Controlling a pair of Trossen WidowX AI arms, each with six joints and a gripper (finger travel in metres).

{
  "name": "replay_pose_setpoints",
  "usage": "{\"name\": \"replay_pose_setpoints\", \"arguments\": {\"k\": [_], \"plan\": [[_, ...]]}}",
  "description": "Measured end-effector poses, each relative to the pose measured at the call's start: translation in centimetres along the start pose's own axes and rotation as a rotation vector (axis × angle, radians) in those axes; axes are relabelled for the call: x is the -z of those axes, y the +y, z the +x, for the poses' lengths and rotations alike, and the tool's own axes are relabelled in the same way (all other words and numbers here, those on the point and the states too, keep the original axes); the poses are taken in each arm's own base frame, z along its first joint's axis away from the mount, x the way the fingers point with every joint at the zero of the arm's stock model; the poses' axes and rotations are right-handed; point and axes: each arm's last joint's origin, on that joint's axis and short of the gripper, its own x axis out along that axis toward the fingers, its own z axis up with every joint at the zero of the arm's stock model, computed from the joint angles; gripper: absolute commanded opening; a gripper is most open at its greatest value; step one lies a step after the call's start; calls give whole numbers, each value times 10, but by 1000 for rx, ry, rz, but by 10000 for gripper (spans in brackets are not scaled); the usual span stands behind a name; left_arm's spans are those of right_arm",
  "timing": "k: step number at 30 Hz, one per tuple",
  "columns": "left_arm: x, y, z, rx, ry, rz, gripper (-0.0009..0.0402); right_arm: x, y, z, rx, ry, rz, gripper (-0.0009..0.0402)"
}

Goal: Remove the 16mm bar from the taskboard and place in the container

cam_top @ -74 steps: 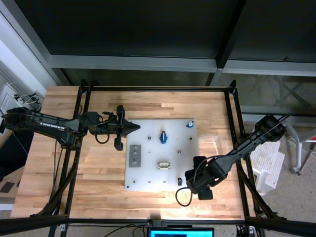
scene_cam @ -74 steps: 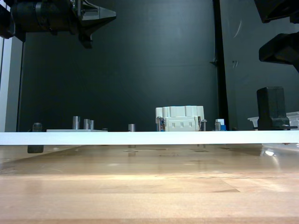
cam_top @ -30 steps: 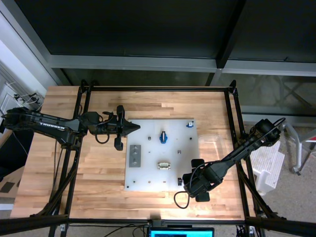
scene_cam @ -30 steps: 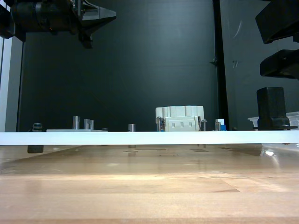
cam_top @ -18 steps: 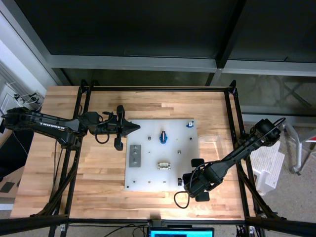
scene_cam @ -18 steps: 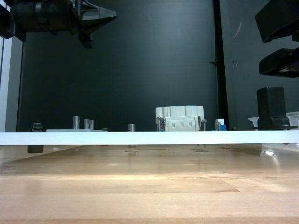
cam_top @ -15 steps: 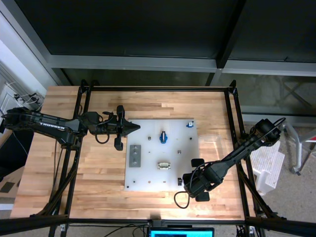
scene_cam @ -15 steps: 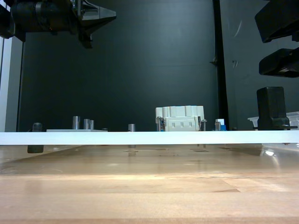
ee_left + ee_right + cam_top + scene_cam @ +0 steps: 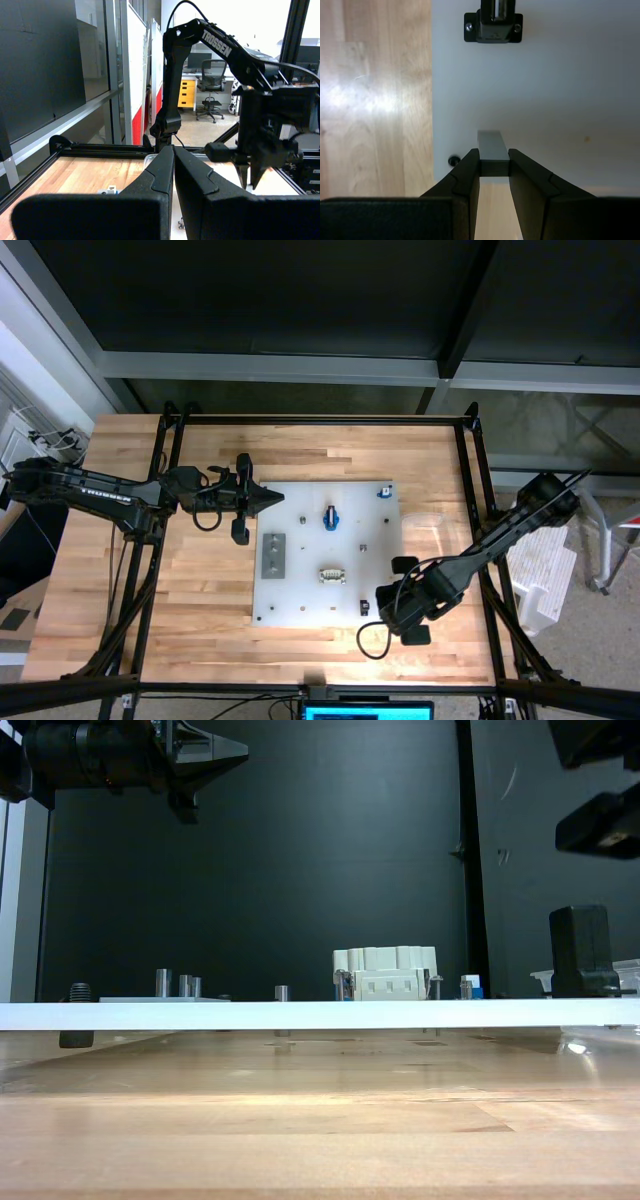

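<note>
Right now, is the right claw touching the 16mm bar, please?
Touching: right wrist view shows the right claw pinching the 16mm bar above the taskboard. The left claw, shut, hovers by its far-left corner.

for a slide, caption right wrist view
Right pincer holds 16mm bar over taskboard edge; left pincer parked over its far-left corner

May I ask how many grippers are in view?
2. The left gripper, shut, hangs over the far left corner of the taskboard; the right gripper, over its near right corner, grips the bar.

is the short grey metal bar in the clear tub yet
No, right gripper pinches the grey bar above the white plate; left gripper, shut, hangs by plate's far-left corner.
</note>
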Motion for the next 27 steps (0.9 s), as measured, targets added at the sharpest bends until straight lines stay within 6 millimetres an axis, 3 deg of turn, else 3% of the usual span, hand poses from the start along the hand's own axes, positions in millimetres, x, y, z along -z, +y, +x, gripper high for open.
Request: {"name": "replay_pose_setpoints", "arguments": {"k": [14, 27], "plan": [[0, 0, 0, 0, 0, 0, 0, 12, -29, -48, -4, -31, 50, 2], [0, 0, 0, 0, 1, 0, 0, 31, -56, -62, 69, -78, 76, 2]]}}
